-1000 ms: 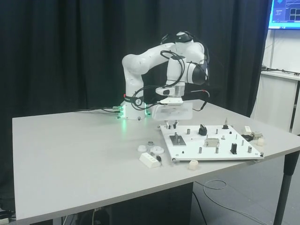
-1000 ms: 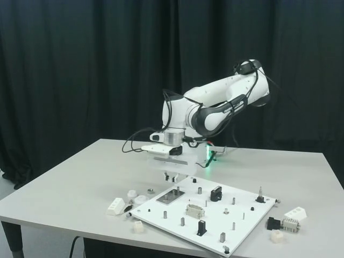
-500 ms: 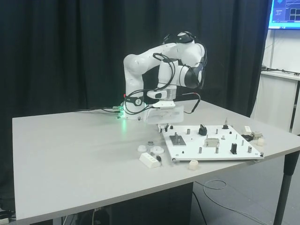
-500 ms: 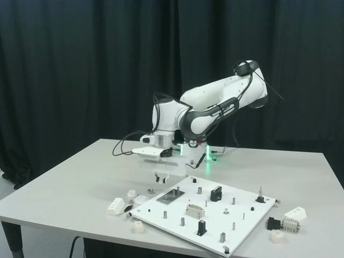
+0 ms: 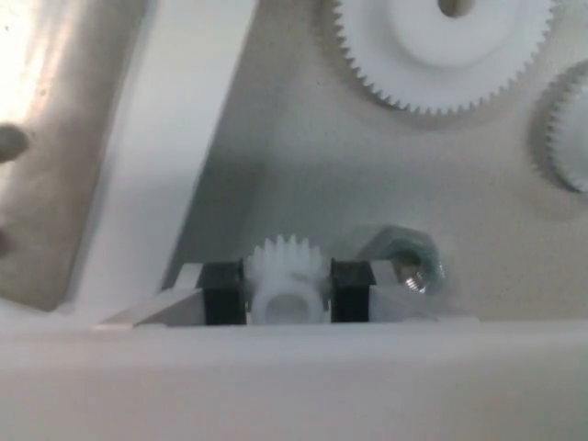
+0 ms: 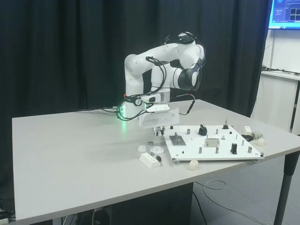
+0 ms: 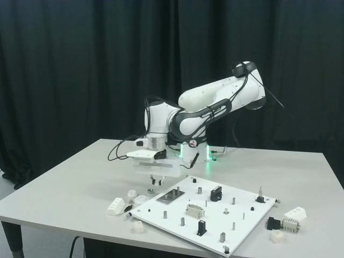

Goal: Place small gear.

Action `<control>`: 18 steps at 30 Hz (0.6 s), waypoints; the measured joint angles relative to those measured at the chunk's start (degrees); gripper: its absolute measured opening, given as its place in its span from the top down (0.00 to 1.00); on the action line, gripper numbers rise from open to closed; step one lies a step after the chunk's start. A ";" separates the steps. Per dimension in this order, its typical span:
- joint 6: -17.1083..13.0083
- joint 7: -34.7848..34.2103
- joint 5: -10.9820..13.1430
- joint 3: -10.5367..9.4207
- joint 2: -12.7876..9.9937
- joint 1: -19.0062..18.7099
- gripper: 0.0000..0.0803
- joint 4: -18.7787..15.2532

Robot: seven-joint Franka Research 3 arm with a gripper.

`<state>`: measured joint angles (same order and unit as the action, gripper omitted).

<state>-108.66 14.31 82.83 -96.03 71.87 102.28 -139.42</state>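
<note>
Small gear [image 5: 287, 287] sits clamped in the pincer [image 5: 287, 294], which has swung off the white board [image 6: 213, 143] toward the loose gears [image 7: 134, 196] at lower left. Placing looks undone.

Looks like a robotics lab: white arm [image 7: 215, 105] bolted to a grey table [image 6: 70, 150], black curtains [image 7: 80, 64] all round (test-cell vibe), plus a white assembly board [image 7: 207, 212] studded with pegs.

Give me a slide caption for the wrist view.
Pincer shut on small gear, held above the grey table near a metal nut and two larger gears.
</note>
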 joint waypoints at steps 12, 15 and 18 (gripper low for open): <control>0.27 1.26 1.19 -0.61 0.47 1.64 0.71 0.57; 0.28 1.28 1.23 -0.66 0.71 1.69 0.71 0.68; 0.28 1.29 1.23 -0.71 0.82 1.69 0.07 0.74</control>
<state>-108.37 15.59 84.06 -96.74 72.69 103.97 -138.68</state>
